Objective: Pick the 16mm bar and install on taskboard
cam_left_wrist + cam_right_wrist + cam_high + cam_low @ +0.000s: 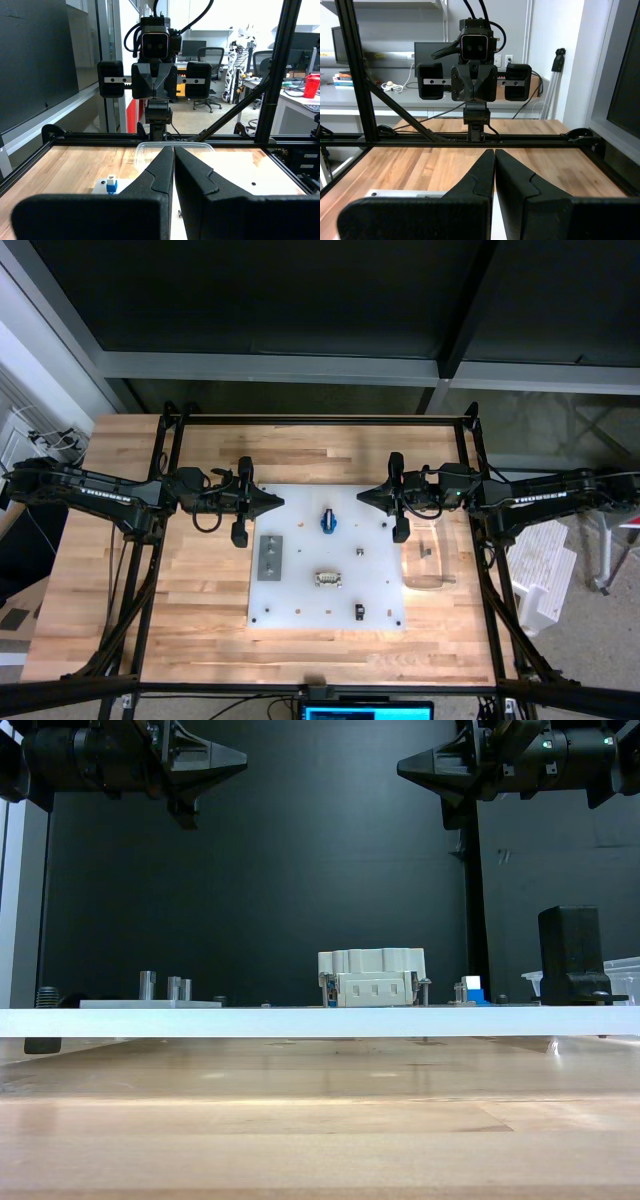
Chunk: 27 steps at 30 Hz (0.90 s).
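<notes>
White TROSSEN lettering runs along the left arm (105,493), at 9 o'clock from the left gripper (276,502). Similar white lettering on the right arm (535,495), at 3 o'clock from the right gripper (364,496), is too small to read.

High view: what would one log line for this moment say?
left gripper: shut, empty, raised near taskboard far-left corner | right gripper: shut, empty, raised near far-right corner | 16mm bar: in clear tray
</notes>
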Available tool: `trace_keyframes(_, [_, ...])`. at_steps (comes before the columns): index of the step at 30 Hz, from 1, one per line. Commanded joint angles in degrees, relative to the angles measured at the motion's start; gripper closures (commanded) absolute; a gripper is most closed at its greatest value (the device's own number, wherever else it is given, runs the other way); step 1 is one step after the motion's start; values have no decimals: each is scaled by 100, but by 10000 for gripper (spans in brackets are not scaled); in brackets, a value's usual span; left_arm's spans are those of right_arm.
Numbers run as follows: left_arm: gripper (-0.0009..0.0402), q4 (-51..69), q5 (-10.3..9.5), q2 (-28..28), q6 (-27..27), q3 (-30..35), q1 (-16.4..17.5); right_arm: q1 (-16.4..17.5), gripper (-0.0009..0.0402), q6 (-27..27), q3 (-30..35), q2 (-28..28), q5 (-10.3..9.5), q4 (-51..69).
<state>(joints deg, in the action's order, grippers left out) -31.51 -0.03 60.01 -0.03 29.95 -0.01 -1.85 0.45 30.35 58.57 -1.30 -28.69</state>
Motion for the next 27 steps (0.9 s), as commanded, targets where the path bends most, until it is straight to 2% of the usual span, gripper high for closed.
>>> trace_keyframes(1, [393, -2, 0, 0, 2, 0, 0, 4, 394, 173, 131, -11, 7, 398])
trace_keyframes(13, [393, -2, 0, 0, 2, 0, 0, 52, 393, 55, 1700, -9, 0, 4509])
trace_keyframes(27, [393, -2, 0, 0, 2, 0, 2, 142, 393, -90, 2905, 4, 2, 8209])
